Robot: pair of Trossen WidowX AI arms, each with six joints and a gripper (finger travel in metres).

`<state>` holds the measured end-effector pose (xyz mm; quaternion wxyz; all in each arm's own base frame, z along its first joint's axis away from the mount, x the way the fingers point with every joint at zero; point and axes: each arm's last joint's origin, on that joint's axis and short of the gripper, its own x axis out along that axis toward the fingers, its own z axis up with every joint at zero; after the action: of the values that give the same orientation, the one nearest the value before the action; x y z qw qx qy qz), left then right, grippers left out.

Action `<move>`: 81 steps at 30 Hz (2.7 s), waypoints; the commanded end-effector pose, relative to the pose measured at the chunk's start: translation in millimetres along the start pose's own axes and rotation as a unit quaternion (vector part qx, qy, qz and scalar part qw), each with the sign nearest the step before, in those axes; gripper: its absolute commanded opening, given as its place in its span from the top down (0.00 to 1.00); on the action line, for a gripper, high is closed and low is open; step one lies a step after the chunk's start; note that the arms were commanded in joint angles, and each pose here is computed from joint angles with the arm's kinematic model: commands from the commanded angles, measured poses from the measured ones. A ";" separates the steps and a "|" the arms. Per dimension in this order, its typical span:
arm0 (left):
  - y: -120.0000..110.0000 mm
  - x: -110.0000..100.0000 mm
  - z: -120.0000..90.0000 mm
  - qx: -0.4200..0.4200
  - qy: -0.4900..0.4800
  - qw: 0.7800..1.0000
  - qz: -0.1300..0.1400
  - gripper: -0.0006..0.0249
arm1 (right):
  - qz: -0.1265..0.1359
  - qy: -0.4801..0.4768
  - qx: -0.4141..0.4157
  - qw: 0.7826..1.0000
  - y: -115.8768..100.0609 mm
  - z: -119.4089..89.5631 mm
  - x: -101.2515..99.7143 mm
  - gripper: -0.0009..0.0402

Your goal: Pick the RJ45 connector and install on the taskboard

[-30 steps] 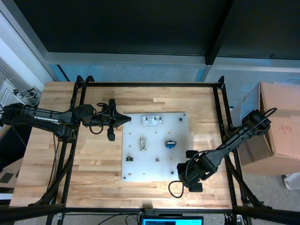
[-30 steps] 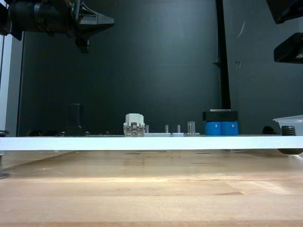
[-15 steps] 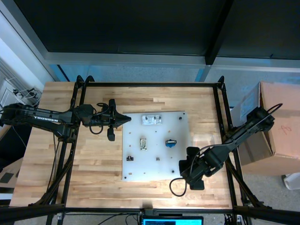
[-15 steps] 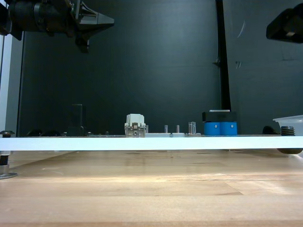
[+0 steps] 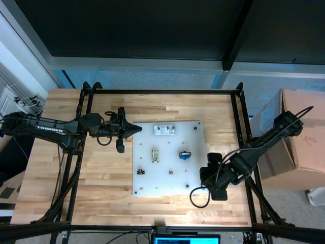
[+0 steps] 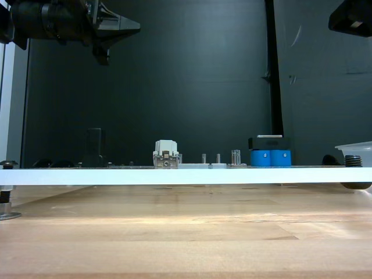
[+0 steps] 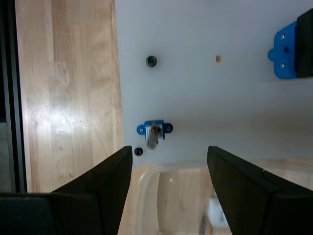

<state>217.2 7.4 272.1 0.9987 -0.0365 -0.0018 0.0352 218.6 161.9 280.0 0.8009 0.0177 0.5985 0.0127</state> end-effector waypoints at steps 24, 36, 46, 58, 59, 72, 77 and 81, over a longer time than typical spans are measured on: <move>0.1 0.1 0.1 0.000 0.000 1.000 0.000 0.98 | -0.014 -0.381 0.046 0.923 -106.9 -29.8 -38.4 0.94; 0.1 0.1 0.1 0.000 0.000 1.000 0.000 0.98 | 0.004 -0.541 0.023 0.841 -164.5 -23.6 -24.6 0.98; 0.1 0.1 0.1 0.000 0.000 1.000 0.000 0.98 | -0.004 -0.611 0.019 0.791 -181.2 -30.8 -6.7 0.98; 0.0 0.1 0.1 0.000 0.000 1.000 0.000 0.98 | -0.003 -0.603 0.021 0.798 -181.4 -33.3 -0.1 0.98; 0.1 0.1 0.1 0.000 0.000 1.000 0.000 0.98 | -0.004 -0.603 0.021 0.798 -181.4 -33.3 -0.1 0.98; 0.1 0.1 0.1 0.000 0.000 1.000 0.000 0.98 | -0.005 -0.596 0.021 0.802 -181.4 -33.7 1.4 0.98; 0.0 0.1 0.1 0.000 0.000 1.000 0.000 0.98 | -0.005 -0.587 0.022 0.809 -181.5 -34.4 3.6 0.98; 0.1 0.1 0.1 0.000 0.000 1.000 0.000 0.98 | -0.005 -0.585 0.023 0.811 -181.6 -34.6 4.0 0.98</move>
<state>217.3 7.4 272.2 0.9987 -0.0365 -0.0020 0.0352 186.4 -18.9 258.3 0.9990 0.0363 0.0168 -0.0176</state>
